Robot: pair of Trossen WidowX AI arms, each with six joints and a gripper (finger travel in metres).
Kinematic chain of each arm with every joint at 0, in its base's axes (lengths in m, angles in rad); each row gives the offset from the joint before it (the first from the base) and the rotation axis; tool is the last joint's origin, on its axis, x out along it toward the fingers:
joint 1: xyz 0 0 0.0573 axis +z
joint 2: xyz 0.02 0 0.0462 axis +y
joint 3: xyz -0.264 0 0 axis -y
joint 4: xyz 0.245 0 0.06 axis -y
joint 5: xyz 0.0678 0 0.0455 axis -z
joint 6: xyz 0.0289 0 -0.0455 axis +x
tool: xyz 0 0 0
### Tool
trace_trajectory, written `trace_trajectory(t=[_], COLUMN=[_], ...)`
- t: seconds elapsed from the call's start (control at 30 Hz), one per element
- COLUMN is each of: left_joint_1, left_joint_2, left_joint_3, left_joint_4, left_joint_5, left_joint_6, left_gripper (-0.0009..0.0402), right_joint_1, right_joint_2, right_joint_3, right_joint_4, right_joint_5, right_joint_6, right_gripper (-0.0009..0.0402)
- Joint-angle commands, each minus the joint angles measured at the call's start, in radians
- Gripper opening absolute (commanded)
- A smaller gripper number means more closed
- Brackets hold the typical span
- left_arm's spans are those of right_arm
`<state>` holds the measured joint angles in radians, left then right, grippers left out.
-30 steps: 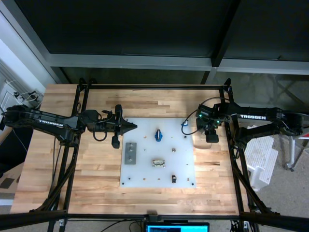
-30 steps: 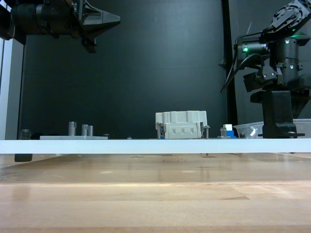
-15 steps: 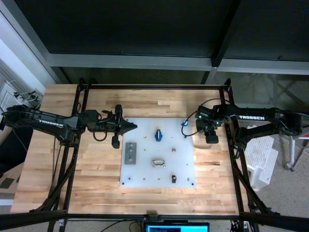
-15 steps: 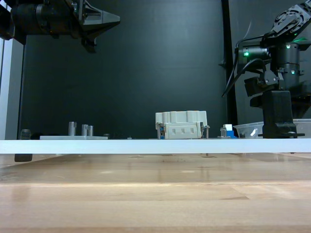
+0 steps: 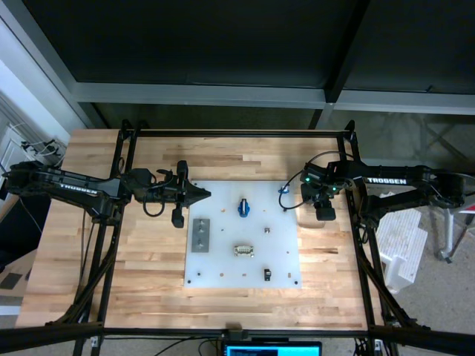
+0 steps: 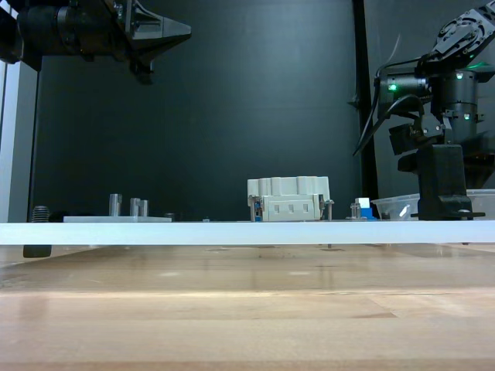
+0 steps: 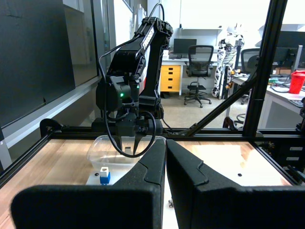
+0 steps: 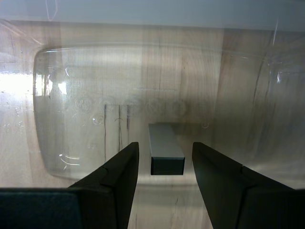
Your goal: Pick the 16mm bar and install on taskboard
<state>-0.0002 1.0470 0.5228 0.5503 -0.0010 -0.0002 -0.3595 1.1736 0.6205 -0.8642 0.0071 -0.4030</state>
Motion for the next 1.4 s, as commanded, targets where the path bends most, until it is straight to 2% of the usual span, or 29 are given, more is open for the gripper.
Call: trace_trajectory(t=[0.03, 0.57, 0.77, 0.93, 1.17, 1.27, 1.4], left_joint_1=[0.0, 0.0, 0.0, 0.0, 0.0, 0.0, 0.0], left_joint_2=[0.0, 0.0, 0.0, 0.0, 0.0, 0.0, 0.0], left_joint_3=[0.0, 0.0, 0.0, 0.0, 0.0, 0.0, 0.0], left_joint_4=[0.0, 0.0, 0.0, 0.0, 0.0, 0.0, 0.0], left_joint_5=[0.0, 0.0, 0.0, 0.0, 0.0, 0.0, 0.0], left_joint_6=[0.0, 0.0, 0.0, 0.0, 0.0, 0.0, 0.0], left_gripper=[0.0, 0.0, 0.0, 0.0, 0.0, 0.0, 0.0], right_joint_1=[0.0, 0.0, 0.001, 0.002, 0.021, 0.048, 0.113], right_joint_2=[0.0, 0.0, -0.017, -0.031, -0.037, -0.037, -0.037], right_joint_3=[0.001, 0.003, 0.012, 0.089, 0.228, 0.279, 0.328], right_joint_4=[0.0, -0.002, -0.013, -0.107, -0.263, -0.311, -0.335], right_joint_5=[0.0, 0.0, 0.0, -0.002, -0.011, -0.009, -0.008], right_joint_6=[0.0, 0.0, -0.002, 0.013, 0.094, 0.185, 0.307], right_gripper=[0.0126, 0.0009, 0.0004, 0.0004, 0.0004, 0.0004, 0.0004])
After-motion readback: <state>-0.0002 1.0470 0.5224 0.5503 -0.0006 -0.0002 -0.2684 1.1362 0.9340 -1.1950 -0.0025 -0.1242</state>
